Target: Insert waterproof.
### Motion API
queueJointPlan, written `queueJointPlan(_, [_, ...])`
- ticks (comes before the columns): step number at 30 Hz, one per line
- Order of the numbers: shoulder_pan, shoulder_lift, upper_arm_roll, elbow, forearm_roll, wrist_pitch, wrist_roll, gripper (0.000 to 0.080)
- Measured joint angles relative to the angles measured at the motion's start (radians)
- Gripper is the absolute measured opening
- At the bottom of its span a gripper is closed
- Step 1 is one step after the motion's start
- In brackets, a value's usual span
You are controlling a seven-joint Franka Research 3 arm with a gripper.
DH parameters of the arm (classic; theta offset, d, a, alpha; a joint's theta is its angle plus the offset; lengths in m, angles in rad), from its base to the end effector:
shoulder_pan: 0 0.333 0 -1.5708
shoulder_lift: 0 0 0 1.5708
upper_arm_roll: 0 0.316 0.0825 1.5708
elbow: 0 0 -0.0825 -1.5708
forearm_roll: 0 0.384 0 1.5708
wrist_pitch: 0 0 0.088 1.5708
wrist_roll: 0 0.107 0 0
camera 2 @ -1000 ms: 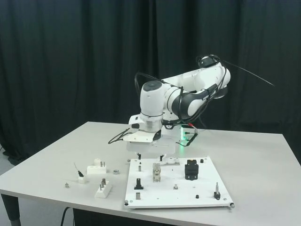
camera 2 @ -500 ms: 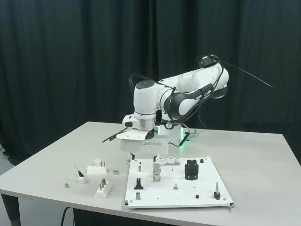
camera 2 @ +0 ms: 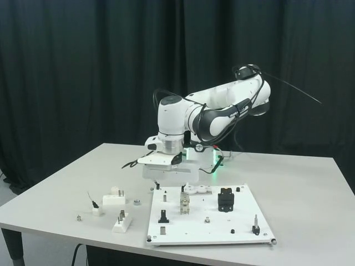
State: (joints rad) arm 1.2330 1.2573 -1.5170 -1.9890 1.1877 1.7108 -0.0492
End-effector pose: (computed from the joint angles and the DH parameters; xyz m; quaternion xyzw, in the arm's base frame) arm 0.5729 0.0000 0.2725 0.9449 -0.3221 -0.0366 0.0463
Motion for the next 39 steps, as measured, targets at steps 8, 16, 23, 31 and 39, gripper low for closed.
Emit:
queueJointPlan(8, [0.005, 0.000, 0.021, -0.003, 0.006, 0.030, -0.001, 0.0800])
queueJointPlan(16, [0.006, 0.000, 0.030, -0.003, 0.011, 0.048, -0.001, 0.0800])
queueJointPlan(23, [0.006, 0.001, 0.030, -0.003, 0.011, 0.053, -0.001, 0.0800])
queueJointPlan(31, [0.005, 0.004, 0.031, -0.007, 0.011, 0.053, -0.016, 0.0800])
queueJointPlan(39, [0.005, 0.004, 0.029, -0.016, 0.009, 0.053, -0.040, 0.0800])
